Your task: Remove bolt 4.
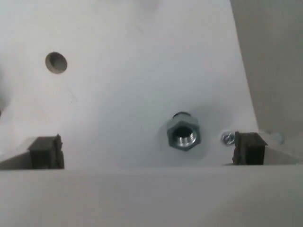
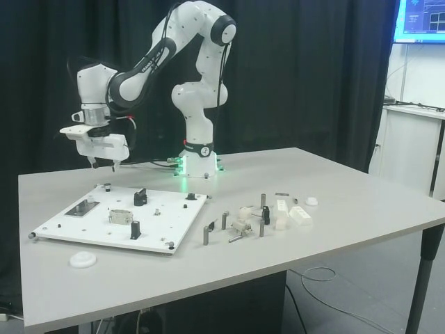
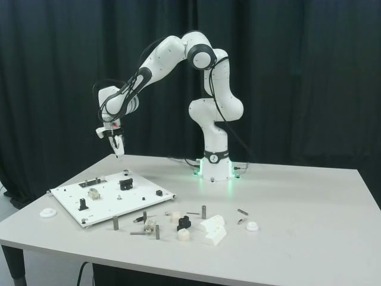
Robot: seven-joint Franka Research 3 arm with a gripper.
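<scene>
A grey hex-headed bolt (image 1: 183,134) stands upright in the white board (image 1: 142,56), close to one of its corners. In the wrist view it lies between my two fingertips, nearer one of them. My gripper (image 1: 147,150) is open, its black pads (image 1: 46,151) wide apart and holding nothing. From the first room view the gripper (image 2: 103,164) hangs a short way above the board's (image 2: 174,216) far left corner, where the bolt (image 2: 108,186) sticks up. The second room view shows the gripper (image 3: 117,146) above the board's (image 3: 140,202) far corner.
An empty hole (image 1: 56,62) and a small corner screw (image 1: 228,138) mark the board near the bolt. Black blocks (image 2: 140,197), a grey ring (image 2: 120,216) and a grey plate (image 2: 82,207) stand on the board. White blocks (image 2: 281,212), upright posts (image 2: 208,233) and a white disc (image 2: 82,260) lie on the table.
</scene>
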